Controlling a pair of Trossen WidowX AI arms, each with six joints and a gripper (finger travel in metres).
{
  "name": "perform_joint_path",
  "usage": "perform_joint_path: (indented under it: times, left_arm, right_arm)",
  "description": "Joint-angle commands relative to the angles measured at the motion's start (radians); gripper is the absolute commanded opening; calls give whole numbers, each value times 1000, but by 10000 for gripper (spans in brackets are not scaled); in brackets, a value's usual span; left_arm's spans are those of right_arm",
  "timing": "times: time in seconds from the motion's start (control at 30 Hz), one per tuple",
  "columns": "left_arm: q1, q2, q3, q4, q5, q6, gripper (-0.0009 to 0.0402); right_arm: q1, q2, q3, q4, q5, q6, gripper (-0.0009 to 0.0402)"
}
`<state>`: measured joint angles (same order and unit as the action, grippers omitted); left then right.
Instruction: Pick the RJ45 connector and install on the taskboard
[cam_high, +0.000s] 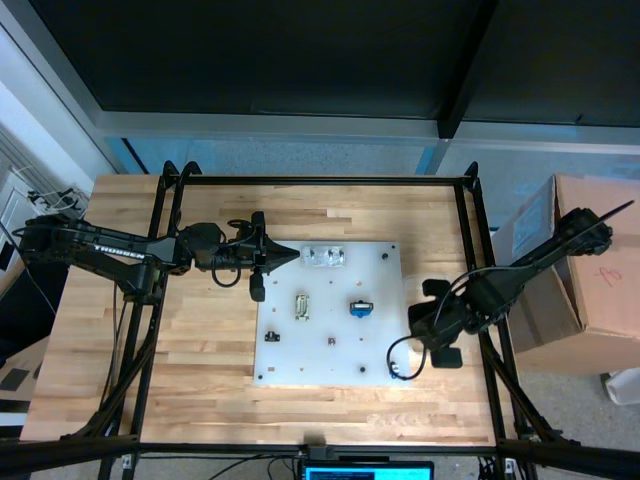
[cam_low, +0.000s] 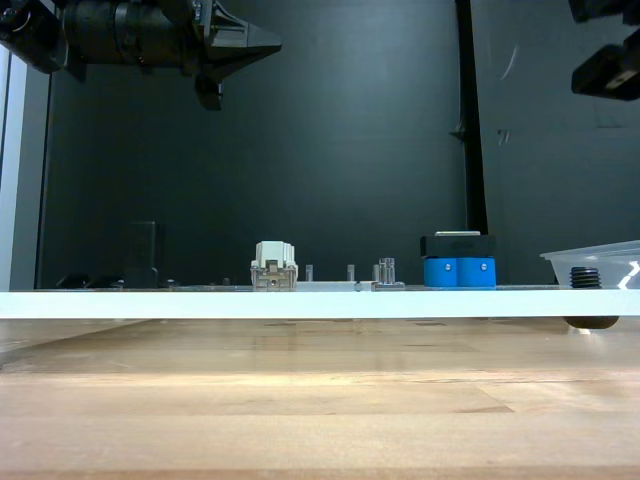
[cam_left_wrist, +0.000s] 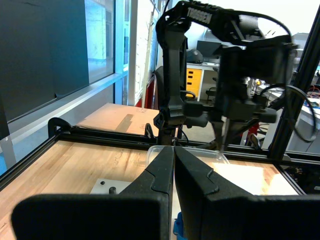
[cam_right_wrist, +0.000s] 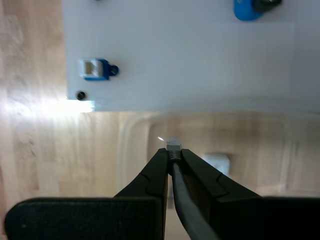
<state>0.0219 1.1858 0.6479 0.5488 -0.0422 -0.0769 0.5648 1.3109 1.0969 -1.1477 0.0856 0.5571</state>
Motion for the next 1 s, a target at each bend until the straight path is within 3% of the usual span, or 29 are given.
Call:
perform_joint_path:
  times: [0.03,0.4,1.0]
  left_arm:
    - [0,0,0,0,0,0,0]
    - [0,0,0,0,0,0,0]
    - [0,0,0,0,0,0,0]
  right_arm:
    - [28,58,47,18,1,16,0]
    - [109,222,171,40,2,77,0]
    - [121,317,170,147,27,85,0]
